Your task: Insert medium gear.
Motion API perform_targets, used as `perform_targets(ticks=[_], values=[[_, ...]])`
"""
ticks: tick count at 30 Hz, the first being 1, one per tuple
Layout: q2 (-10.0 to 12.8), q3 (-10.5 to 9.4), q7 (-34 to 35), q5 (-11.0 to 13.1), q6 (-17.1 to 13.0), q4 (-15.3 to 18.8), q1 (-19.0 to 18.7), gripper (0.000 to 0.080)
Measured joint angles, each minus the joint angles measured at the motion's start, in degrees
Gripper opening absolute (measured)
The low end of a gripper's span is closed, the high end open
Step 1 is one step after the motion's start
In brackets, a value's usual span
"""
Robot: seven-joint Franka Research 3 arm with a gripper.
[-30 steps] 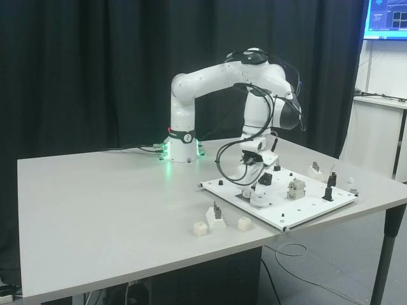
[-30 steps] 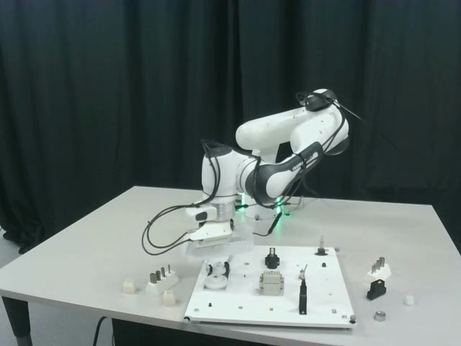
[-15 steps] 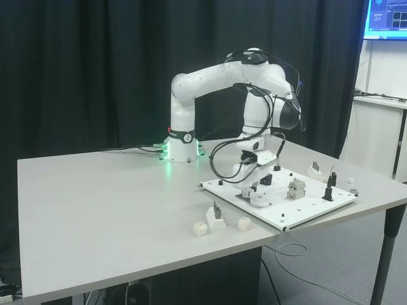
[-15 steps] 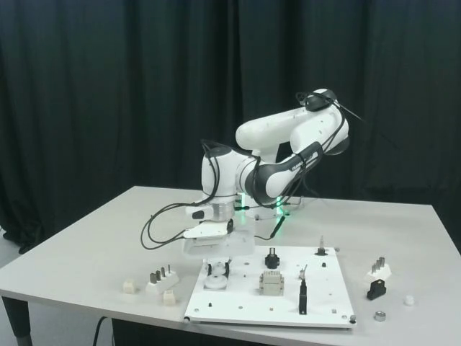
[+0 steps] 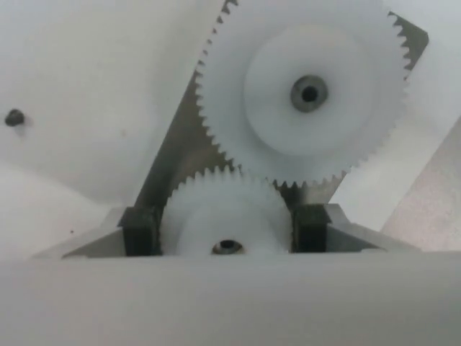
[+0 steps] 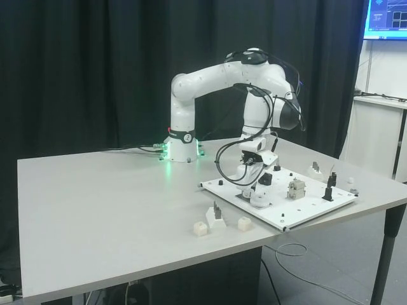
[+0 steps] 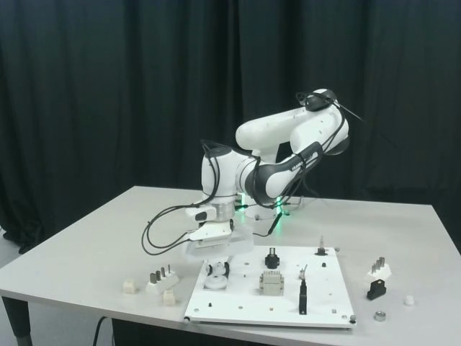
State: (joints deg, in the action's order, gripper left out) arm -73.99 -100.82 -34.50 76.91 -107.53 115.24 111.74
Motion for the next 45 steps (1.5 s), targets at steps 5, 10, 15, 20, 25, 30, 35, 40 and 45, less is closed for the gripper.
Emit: perform_targets(ticks=[5, 10, 15, 20, 25, 30, 35, 40, 45], values=[[0.0, 0.02, 0.1, 0.1, 0.0, 0.0, 0.0, 0.0393], [0.1, 0.0, 0.1, 0.4, 0.4, 0.0, 0.0, 0.0393], [0.1, 0.12, 0.3, 0.4, 1.0, 0.0, 0.0, 0.0642], [0.1, 0.7, 1.1, 0.2, 1.3, 0.0, 0.0, 0.0759], [0.1, 1.72, 1.7, -0.9, 1.3, 0.0, 0.1, 0.0759], [0.1, 2.78, 1.9, -1.6, 1.3, 0.0, 0.4, 0.0798], [0.1, 3.41, 2.4, -1.7, 1.1, -0.2, 1.2, 0.08], [0.1, 3.5, 2.6, -1.6, 0.9, -0.8, 2.5, 0.08], [0.1, 3.31, 2.8, -1.5, 0.9, -1.5, 3.7, 0.08]])
